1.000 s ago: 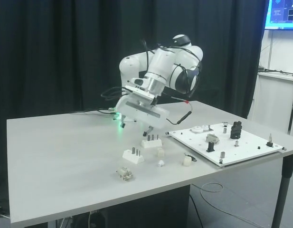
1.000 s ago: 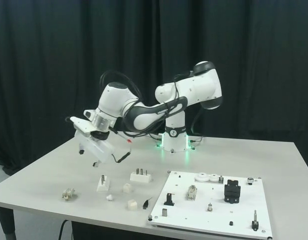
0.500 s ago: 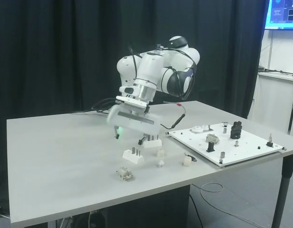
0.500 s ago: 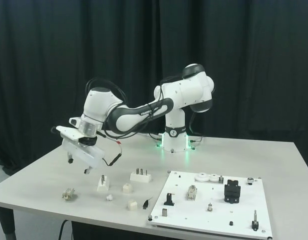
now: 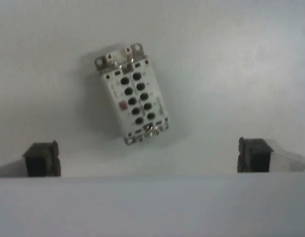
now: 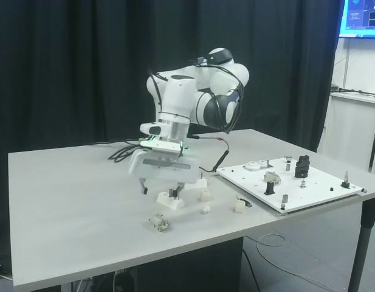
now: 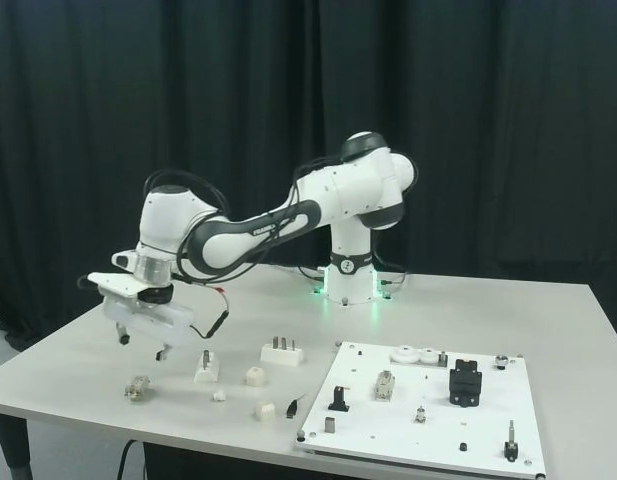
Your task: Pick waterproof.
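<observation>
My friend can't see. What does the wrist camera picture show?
A small white connector with two rows of black holes lies tilted on the grey table. The open gripper hangs above it, one black fingertip on each side.

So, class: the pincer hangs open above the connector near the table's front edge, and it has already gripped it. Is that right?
Not quite. The pincer does hang open above the connector near the front edge of the table, but it has not gripped it. The wrist view shows both fingers clear of the connector, which lies untouched on the table.
</observation>
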